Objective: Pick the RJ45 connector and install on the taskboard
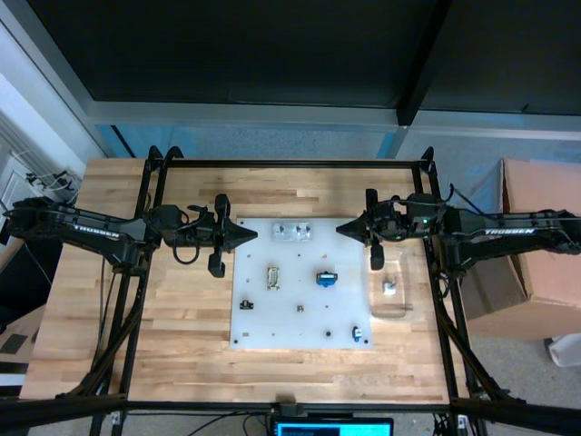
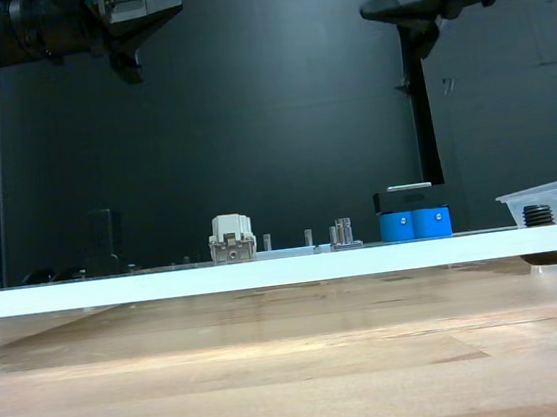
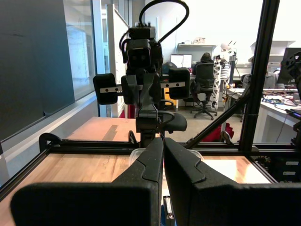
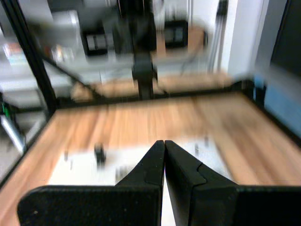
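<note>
Flanking one board (image 1: pixel 300 313), left hand (image 1: pixel 253 234), right hand (image 1: pixel 341 228)

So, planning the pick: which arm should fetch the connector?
Likely right: what looks like the connector lies free in the clear tray near that arm. Shut, the right gripper and left gripper hover above the board.

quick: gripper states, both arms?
Left gripper: shut, empty, raised by the board's left edge.
Right gripper: shut, empty, raised by the board's right edge.
Neither holds the connector; a small part lies in the clear tray.
</note>
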